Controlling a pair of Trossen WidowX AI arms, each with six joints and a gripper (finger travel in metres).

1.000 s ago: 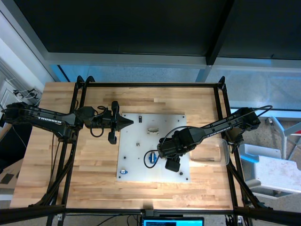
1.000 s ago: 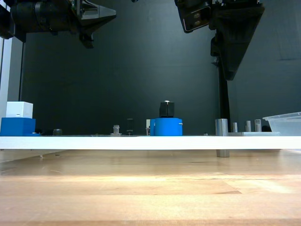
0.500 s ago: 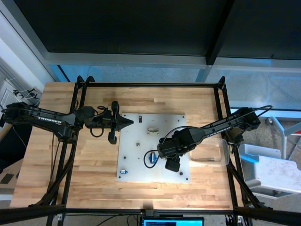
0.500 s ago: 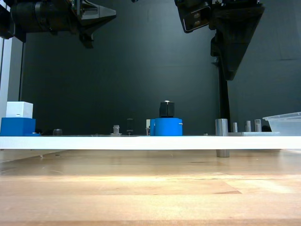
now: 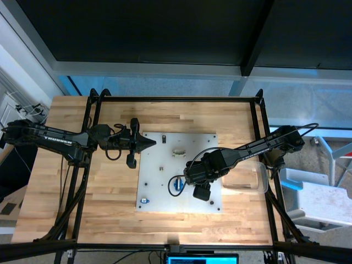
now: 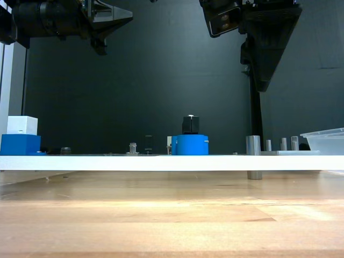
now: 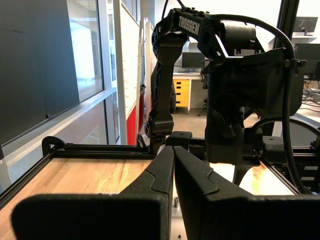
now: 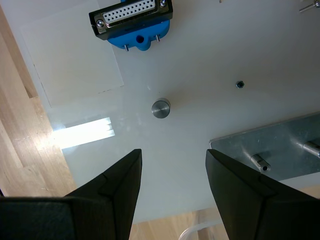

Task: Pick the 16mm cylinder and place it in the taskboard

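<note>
- No movement found against the earlier frames: everything in the same position.
- Table [image 5: 110, 220]: carrying the taskboard [image 5: 159, 187], flat, with the bin [image 6: 325, 141] just beside its right edge.
- Left gripper [image 7: 173, 148]: parked high over the taskboard's far left edge, fingers pressed together, empty.
- Right gripper [image 8: 173, 155]: hanging well above the taskboard's near right part, fingers spread, holding nothing.
- Cylinder [image 8: 160, 108]: upright in the taskboard, between the blue connector [image 8: 132, 20] and the metal block [image 8: 280, 145]. Lower end seen protruding under the taskboard in the low view, so judged seated through its hole.
- Step in hand: placement judged done, release complete.
- Next move: straight lift and withdrawal, without brushing the cylinder.
- Writing: "TROSSEN" read on the right arm [image 7: 162, 85] in the left wrist view; no other legible marking.
</note>
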